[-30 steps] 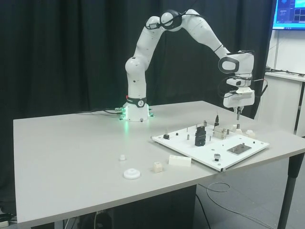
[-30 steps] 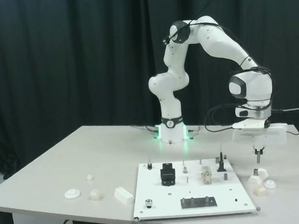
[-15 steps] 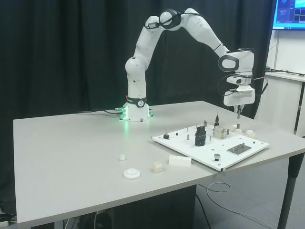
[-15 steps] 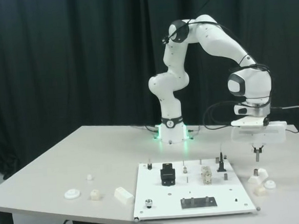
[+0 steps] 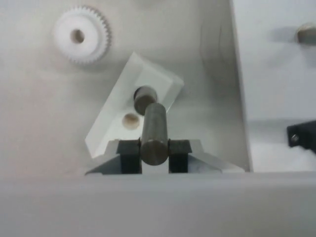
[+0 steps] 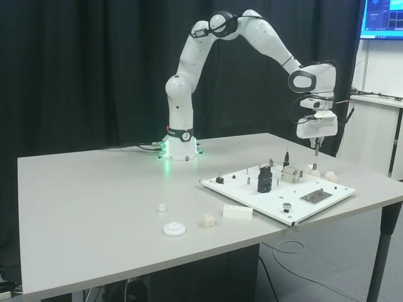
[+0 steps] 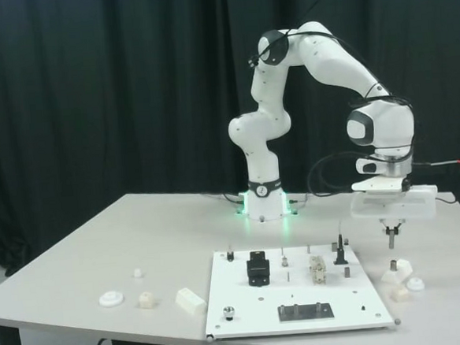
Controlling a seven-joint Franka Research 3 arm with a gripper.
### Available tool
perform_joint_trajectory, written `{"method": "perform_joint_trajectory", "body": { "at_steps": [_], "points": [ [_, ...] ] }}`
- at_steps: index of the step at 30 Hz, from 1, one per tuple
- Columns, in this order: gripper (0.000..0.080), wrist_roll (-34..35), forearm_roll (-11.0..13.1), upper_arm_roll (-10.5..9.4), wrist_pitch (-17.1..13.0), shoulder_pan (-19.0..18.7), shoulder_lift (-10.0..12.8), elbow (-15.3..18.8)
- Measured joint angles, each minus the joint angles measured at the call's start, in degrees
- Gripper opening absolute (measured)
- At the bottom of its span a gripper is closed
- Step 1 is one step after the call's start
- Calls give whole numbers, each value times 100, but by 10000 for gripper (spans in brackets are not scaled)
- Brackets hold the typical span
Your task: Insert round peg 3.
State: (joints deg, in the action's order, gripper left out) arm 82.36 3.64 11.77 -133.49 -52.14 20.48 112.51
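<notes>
We have the peg (image 5: 154, 131) in hand: the gripper (image 5: 154, 150) has its fingers (image 5: 129, 154) closed tight on the peg's upper end, w/ the rest hanging straight down below them. So the pick-up looks done and we judge this to be the carry step, approx. midway thru the task.

In the wrist view the peg hangs above a white block (image 5: 129, 111) w/ two holes; one hole holds another dark peg, the other looks empty. A white gear (image 5: 81, 33) lies on the table just beside the block. In the room views the gripper (image 7: 390, 232) hovers clear of the table (image 6: 94, 189), off the edge of the white board (image 7: 298, 294), over the small white parts there.

Next move, as we see it: go across over the board, line the peg up w/ its hole, keep it vertical, then come down slowly. Which hole is no. 3 we cannot tell from here.

The peg itself: a short dark cylinder, smooth, dull like metal, flat top end, plain sides. It'd likely slide in the grip if pushed hard against a hole's rim.
</notes>
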Motion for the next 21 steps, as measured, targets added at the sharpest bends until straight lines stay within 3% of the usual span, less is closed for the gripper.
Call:
{"method": "perform_joint_trajectory", "body": {
  "at_steps": [14, 21],
  "points": [
    [113, -1006, -14, 475, -286, 84, 53, -68],
    [113, -1491, 34, 532, -333, 335, 212, -232]
  ]
}}
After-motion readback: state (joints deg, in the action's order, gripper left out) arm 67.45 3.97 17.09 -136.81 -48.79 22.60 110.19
